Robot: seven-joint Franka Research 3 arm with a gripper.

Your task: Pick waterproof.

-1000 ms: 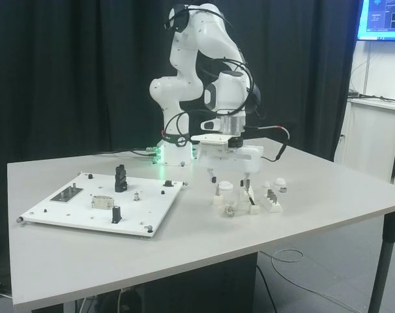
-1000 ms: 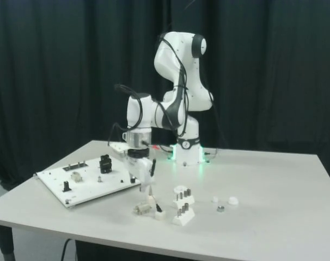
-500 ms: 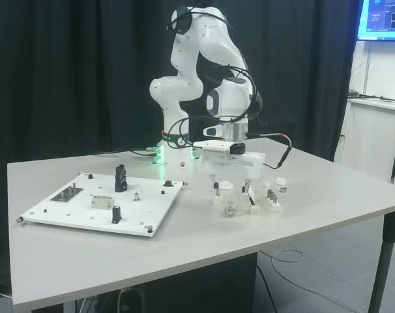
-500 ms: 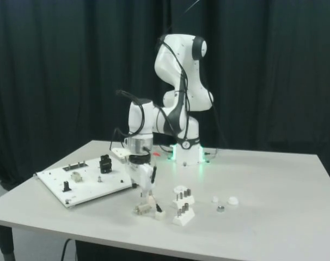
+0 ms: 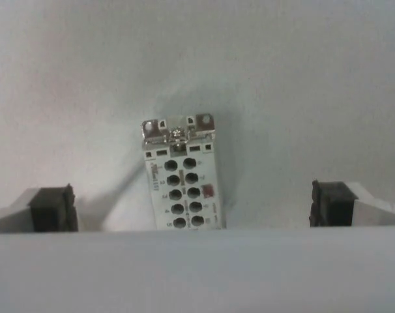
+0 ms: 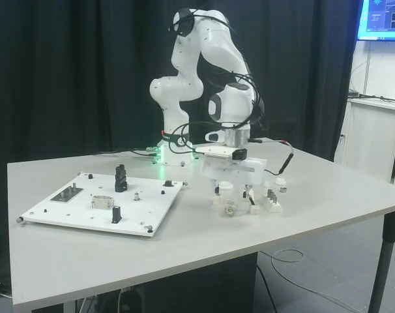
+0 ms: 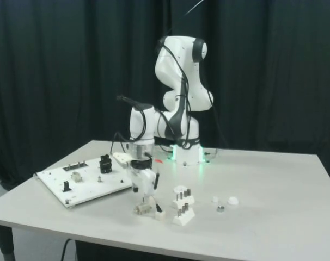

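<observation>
Fingers spread wide apart, empty, either side of the white connector on the table

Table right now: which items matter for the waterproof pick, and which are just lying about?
In play:
- waterproof connector, flat on the grey table
- claw, open, one finger on each side of the connector, not touching it

Lying about:
- white board with its black fixtures
- white pin holders
- small white caps

A white connector with two rows of black holes, seemingly grey-clipped, on grey table.
</observation>
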